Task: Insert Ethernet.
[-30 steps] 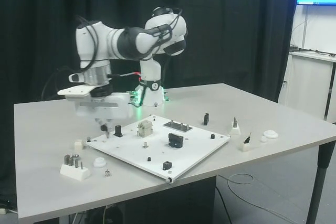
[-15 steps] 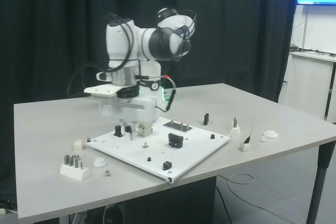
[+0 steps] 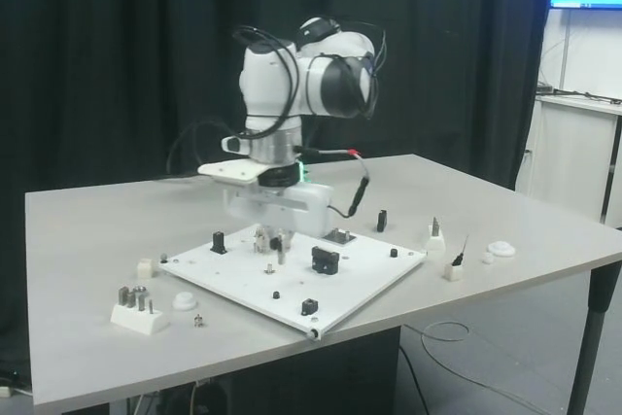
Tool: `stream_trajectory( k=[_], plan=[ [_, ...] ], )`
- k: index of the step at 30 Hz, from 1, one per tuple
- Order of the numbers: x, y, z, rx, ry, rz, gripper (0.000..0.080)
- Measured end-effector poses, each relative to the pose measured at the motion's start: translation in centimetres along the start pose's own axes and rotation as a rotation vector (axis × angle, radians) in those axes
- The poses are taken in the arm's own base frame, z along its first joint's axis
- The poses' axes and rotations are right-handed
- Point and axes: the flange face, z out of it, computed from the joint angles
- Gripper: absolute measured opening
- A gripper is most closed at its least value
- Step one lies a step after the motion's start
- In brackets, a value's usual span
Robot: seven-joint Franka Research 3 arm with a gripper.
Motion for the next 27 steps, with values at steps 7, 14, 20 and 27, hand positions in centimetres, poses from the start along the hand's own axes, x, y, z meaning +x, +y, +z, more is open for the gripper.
stream_trajectory(
  k=[7,14,20,27],
  plan=[
    [-2.0,-0.4,0.2,0.005,0.012,0.055,0.0071],
    [-3.3,-0.9,0.8,0.012,0.033,0.078,0.0071],
    [-4.1,-1.1,1.6,0.013,0.049,0.066,0.0071],
    [-4.7,-1.3,2.2,0.008,0.056,0.054,0.0071]
  ],
)
